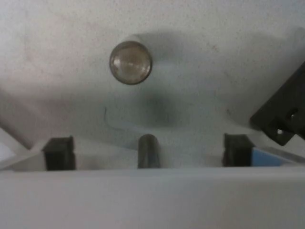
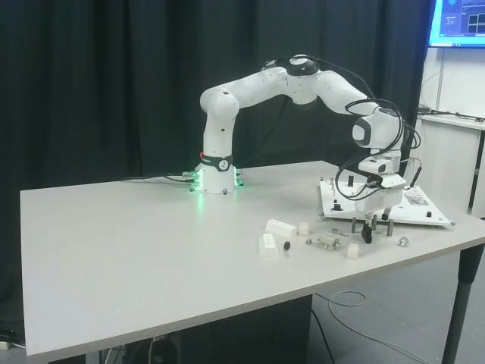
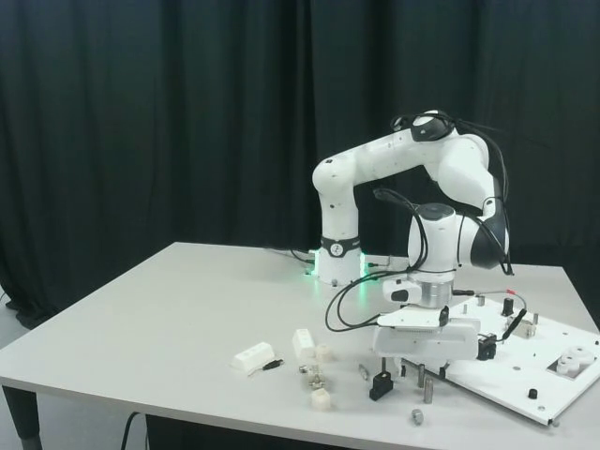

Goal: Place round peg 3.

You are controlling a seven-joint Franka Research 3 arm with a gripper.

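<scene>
Our tool (image 1: 147,151) hangs low over the grey tabletop (image 2: 151,243) with its black fingers (image 1: 59,153) spread wide, grasping nothing. A short grey metal round peg (image 1: 148,150) stands upright between them, touching neither. Farther on, a second round metal peg (image 1: 130,62) stands alone on the tabletop.

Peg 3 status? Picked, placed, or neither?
Neither. The gripper hangs over the table with its fingers spread apart, nothing clamped. A round peg stands on the table below it, apart from the fingers. The white board sits beside them. Grasp, carry and insertion are all left.
</scene>
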